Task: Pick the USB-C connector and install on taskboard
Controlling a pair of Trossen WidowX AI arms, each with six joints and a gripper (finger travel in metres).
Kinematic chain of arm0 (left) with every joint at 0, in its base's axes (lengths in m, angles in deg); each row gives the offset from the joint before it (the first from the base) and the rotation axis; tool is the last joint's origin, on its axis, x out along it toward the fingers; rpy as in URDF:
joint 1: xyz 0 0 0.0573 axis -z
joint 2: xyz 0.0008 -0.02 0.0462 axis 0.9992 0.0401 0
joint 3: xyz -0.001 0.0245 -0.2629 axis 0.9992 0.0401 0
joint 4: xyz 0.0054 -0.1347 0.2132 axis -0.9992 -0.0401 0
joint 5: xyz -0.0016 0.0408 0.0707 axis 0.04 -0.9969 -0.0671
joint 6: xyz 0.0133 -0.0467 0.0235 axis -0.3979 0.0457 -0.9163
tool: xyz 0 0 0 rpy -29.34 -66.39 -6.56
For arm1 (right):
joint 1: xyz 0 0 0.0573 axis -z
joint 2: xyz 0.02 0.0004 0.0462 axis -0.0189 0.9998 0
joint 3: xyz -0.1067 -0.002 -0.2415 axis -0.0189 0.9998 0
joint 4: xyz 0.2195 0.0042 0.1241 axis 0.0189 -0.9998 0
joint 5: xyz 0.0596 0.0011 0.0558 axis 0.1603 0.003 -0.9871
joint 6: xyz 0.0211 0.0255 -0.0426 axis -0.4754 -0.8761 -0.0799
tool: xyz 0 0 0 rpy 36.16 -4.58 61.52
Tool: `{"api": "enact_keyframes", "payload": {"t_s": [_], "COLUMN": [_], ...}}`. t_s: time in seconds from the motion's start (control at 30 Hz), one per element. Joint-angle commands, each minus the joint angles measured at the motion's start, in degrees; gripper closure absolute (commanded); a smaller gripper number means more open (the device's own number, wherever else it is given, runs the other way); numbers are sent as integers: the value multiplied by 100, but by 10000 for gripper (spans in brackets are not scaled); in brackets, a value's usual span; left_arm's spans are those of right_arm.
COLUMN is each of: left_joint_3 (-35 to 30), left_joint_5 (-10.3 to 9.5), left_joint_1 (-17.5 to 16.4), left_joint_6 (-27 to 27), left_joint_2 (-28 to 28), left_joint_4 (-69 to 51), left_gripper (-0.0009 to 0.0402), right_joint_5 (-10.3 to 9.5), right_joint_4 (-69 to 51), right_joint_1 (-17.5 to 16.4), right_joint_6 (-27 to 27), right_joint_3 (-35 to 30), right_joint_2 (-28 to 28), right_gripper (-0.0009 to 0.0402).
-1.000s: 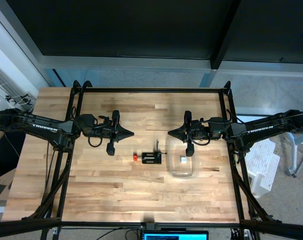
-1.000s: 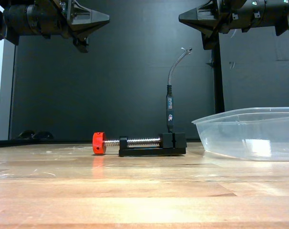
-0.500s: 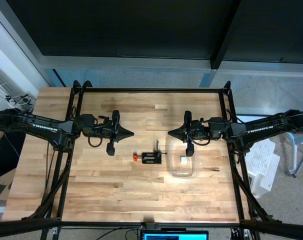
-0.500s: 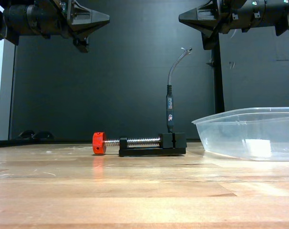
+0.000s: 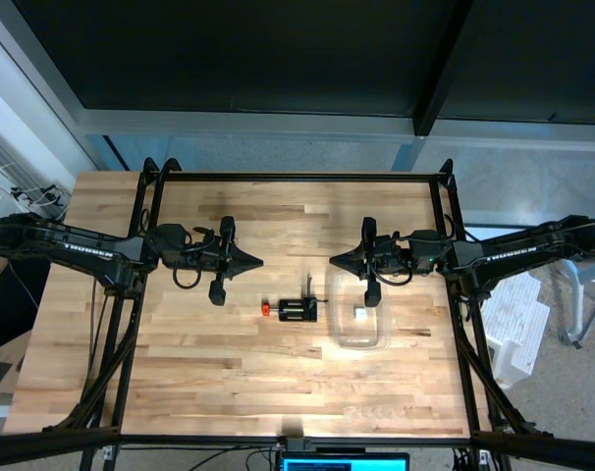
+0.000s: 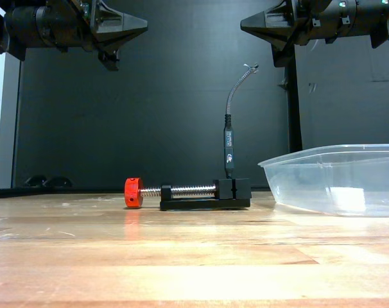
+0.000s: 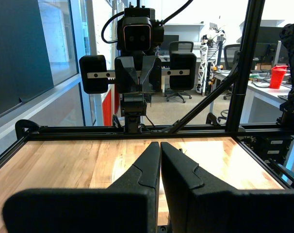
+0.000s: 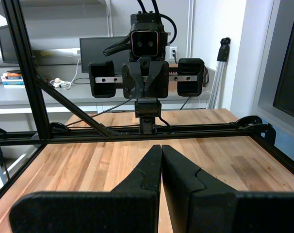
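1. High view: left gripper (image 5: 258,262) and right gripper (image 5: 333,262) hang above the table (image 5: 229,373), taskboard (image 5: 296,311) between them.
2. Low view: USB-C connector (image 6: 228,149) stands upright on the taskboard, possibly already seated; light, stiff, so pinch its dark body.
3. Wrist views: both grippers' fingers (image 7: 147,167) pressed together, empty.

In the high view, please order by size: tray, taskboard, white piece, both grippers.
1. Tray
2. Left gripper, raised left of centre, and right gripper, raised by the tray: alike
3. Taskboard
4. White piece

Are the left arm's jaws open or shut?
Shut: the left gripper, high left of the taskboard, has touching jaws. The right gripper, also shut, hangs high near the tray.
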Motion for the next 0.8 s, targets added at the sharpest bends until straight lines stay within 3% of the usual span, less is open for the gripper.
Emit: {"api": "enact_keyframes", "payload": {"t_s": [0.03,0.8], "left_joint_3": [-2,-2], "left_joint_5": [0,0], "left_joint_1": [0,0], "left_joint_6": [0,0], "left_joint_2": [0,0], "left_joint_4": [2,2], "left_gripper": [393,393], "right_joint_5": [4,2], "right_joint_4": [-4,-175], "right_joint_1": [0,0], "right_joint_6": [-2,-4], "right_joint_3": [-4,-2], "right_joint_2": [0,0], "right_gripper": [393,393]}}
